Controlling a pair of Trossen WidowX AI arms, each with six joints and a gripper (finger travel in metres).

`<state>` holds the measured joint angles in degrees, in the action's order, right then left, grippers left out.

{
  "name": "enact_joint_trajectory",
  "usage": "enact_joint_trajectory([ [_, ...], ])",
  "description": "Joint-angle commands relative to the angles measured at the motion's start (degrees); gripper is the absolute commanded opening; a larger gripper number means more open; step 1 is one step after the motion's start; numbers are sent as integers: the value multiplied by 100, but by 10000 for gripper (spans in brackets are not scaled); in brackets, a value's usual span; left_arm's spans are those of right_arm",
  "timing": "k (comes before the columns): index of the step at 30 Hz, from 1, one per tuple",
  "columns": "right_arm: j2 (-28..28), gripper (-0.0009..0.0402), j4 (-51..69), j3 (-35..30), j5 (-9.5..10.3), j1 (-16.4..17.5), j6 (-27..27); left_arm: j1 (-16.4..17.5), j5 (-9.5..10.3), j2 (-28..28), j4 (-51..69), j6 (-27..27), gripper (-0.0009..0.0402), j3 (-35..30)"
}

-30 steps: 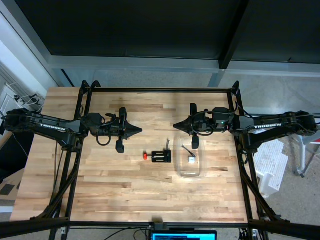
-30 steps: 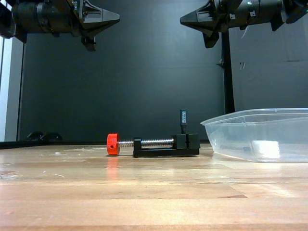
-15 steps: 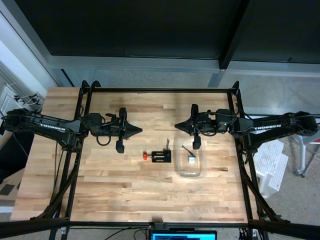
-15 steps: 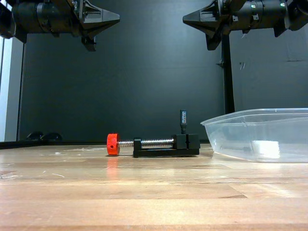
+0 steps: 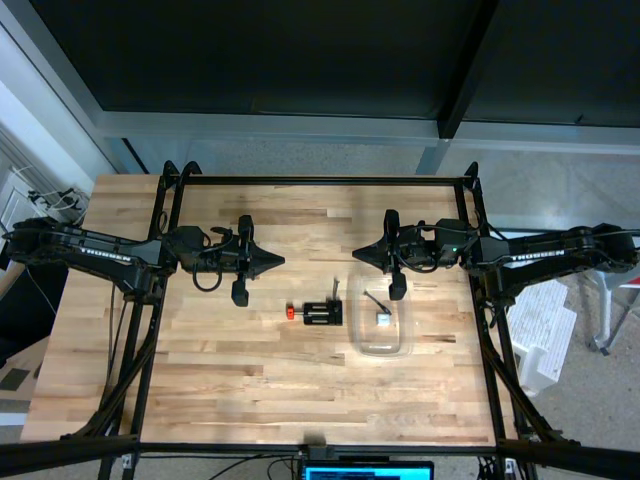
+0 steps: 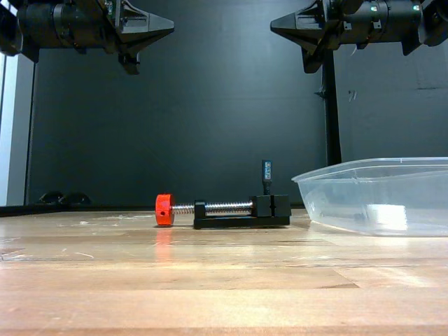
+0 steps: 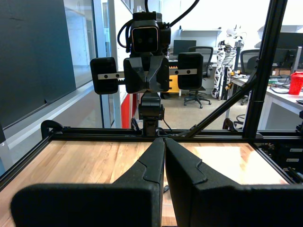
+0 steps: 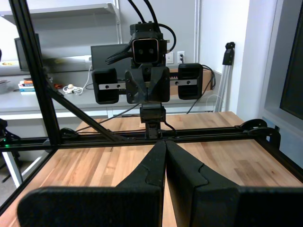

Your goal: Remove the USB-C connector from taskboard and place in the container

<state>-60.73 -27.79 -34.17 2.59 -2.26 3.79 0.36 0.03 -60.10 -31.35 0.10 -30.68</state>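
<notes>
Left tool [image 5: 278, 262] and right tool [image 5: 357, 255], tips pressed together, hover level, facing each other mid-frame; the container [image 5: 381, 354] below the right one holds a white cube [image 5: 383, 319] and a thin rod [image 5: 375, 301]

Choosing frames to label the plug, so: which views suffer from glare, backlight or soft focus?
Low view: USB-C connector dark on a dark backdrop, near table soft, pale glints on the container. High view: even light, connector tiny on the taskboard. Left wrist view: bright background, shut left tool silhouetted high over the table. Right wrist view: shut right tool equally dark, also raised.
</notes>
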Motion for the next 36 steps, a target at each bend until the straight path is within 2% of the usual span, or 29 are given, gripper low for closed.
enact_joint_trajectory([
  [1, -2, 0, -37, 44, 7, 4, -11, 2, 0, -2, -2, 2, 0, -2],
  [36, 2, 0, -201, 103, 48, 26, 24, 2, 0, -2, -2, 2, 0, -2],
])
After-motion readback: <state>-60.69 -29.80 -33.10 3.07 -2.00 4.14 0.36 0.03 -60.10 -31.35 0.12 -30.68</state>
